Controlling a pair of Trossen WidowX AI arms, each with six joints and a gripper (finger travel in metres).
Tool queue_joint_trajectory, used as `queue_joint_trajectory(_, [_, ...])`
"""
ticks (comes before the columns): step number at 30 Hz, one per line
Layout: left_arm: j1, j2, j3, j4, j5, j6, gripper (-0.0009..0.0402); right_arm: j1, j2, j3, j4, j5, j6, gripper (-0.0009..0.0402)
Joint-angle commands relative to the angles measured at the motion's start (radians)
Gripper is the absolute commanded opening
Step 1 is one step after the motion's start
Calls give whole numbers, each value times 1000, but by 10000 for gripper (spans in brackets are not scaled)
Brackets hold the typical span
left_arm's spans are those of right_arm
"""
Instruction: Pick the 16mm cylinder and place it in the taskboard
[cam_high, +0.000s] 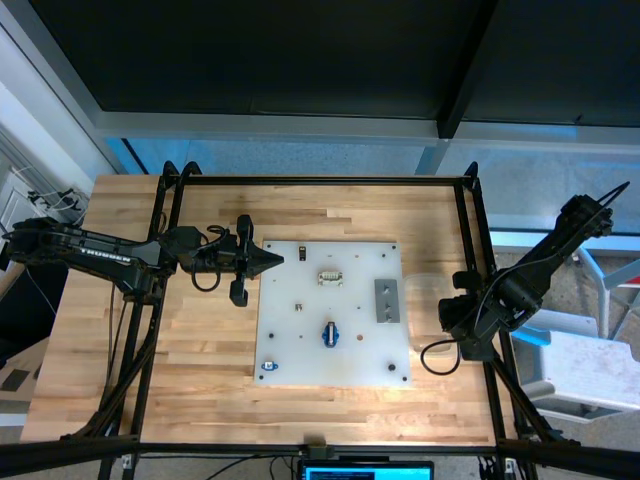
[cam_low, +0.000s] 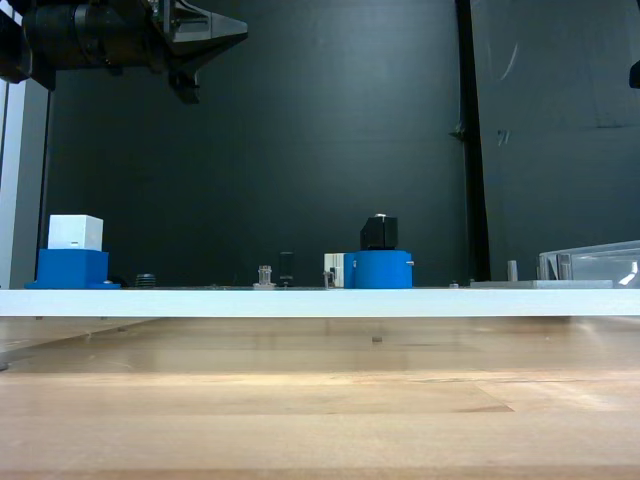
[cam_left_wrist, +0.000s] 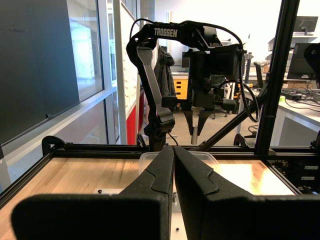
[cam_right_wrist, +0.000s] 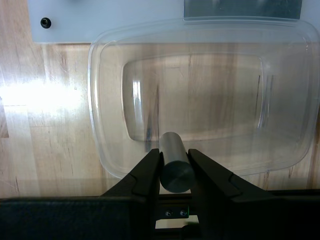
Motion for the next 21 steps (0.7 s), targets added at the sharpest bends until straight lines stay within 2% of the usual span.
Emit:
queue_joint_trajectory(1, [0, 0, 0, 0, 0, 0, 0, -5, 1, -2, 1, 0, 1, 32])
queue_joint_trajectory(6, [0, 0, 0, 0, 0, 0, 0, -22, 8, -2, 3, 16, 1, 32])
queue_joint_trajectory(10, [0, 0, 0, 0, 0, 0, 0, -60, 26, -2, 20, 11, -1, 32])
queue_joint_trajectory(16, [0, 0, 0, 0, 0, 0, 0, -133, 69, 3, 80, 6, -59, 32])
queue_joint_trajectory(21, [0, 0, 0, 0, 0, 0, 0, -167, 125, 28, 94, 6, -106, 32])
